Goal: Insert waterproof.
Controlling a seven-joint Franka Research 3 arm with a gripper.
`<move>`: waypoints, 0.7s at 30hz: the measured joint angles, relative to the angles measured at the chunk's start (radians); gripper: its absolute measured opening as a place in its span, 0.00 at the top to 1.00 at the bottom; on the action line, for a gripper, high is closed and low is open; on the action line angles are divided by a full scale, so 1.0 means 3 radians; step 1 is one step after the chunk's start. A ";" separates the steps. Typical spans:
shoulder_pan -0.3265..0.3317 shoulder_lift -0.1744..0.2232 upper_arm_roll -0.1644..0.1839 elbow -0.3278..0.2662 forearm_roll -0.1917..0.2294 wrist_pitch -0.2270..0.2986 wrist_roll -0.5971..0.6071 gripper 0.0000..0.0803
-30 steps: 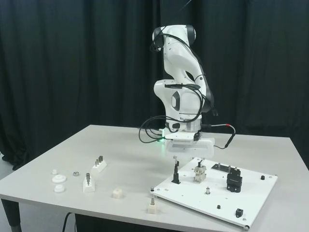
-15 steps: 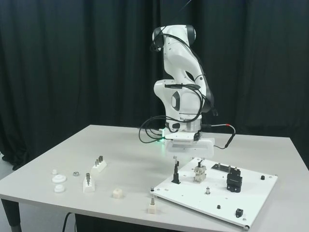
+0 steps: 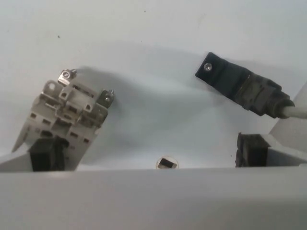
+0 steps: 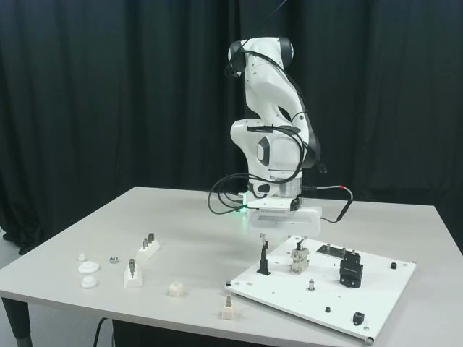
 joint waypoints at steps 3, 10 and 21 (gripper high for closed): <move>0.0000 0.0001 0.0000 0.0000 -0.0001 0.0003 -0.0003 0.00; 0.0000 0.0004 -0.0002 0.0000 -0.0002 0.0010 -0.0012 0.00; -0.0002 0.0086 -0.0031 0.0001 -0.0029 0.0133 -0.0029 0.00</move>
